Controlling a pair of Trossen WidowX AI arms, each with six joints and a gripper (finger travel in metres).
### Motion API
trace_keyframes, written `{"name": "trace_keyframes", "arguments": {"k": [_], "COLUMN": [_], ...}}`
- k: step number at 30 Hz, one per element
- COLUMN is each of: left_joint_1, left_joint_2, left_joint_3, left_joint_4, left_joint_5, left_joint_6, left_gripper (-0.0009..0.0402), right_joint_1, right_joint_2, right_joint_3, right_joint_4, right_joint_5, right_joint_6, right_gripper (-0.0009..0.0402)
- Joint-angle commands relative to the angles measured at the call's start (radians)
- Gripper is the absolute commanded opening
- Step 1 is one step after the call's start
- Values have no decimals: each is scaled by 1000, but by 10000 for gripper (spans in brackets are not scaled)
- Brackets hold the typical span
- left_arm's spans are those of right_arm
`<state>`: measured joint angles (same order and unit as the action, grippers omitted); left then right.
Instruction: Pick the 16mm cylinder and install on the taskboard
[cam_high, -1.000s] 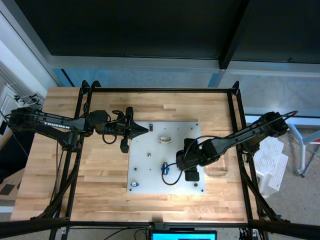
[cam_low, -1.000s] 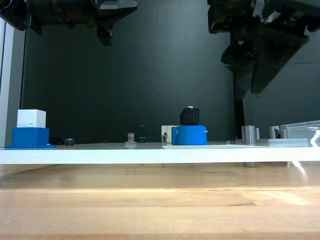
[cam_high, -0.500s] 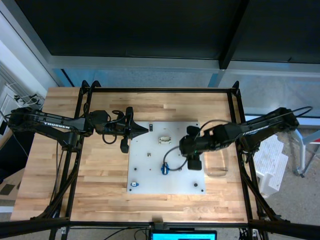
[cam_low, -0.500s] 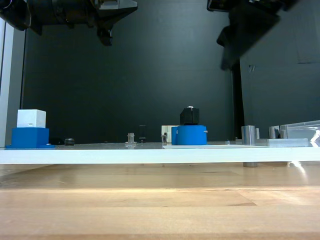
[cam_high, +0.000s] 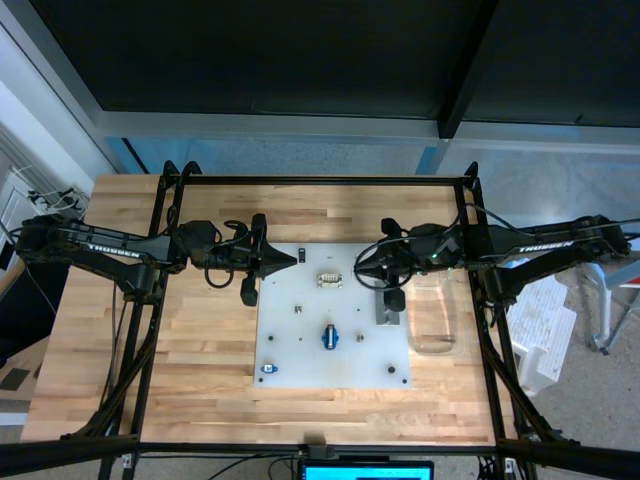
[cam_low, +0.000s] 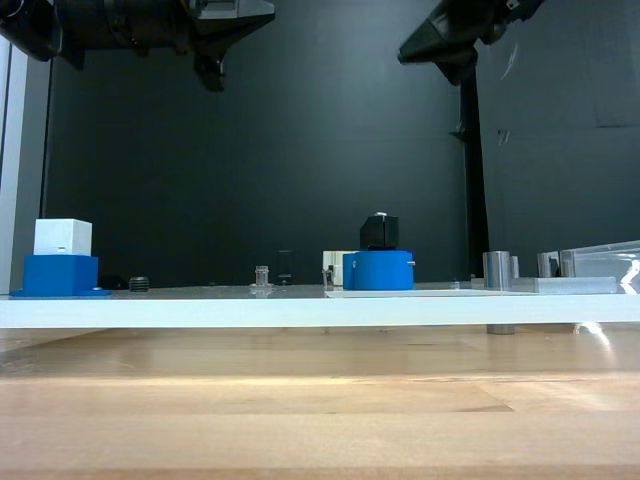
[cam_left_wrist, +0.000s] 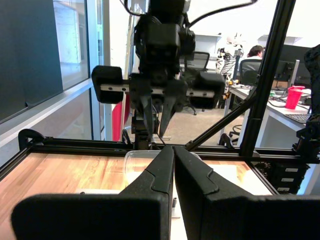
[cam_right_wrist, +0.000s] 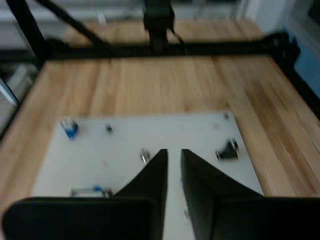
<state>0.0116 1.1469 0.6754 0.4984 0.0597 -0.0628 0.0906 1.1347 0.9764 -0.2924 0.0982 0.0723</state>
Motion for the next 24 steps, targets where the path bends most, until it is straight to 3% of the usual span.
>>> {"name": "trace_keyframes", "arguments": {"k": [1, 14, 24], "left_joint_1": [0, 0, 0], "left_joint_2": [0, 0, 0], "left_joint_3": [0, 0, 0], "left_joint_4": [0, 0, 0], "left_joint_5": [0, 0, 0], "left_joint_6": [0, 0, 0], "left_gripper": [0, 0, 0], "right_joint_1": [-16, -23, -35], "right_joint_2": [-30, -87, -112], "right_joint_3": [-61, -281, -357], "right_joint_4": [140, 619, 736], "right_joint_5": [-12, -13, -12], "right_joint_6": [-9, -26, -28], "right_gripper": [0, 0, 0]}}
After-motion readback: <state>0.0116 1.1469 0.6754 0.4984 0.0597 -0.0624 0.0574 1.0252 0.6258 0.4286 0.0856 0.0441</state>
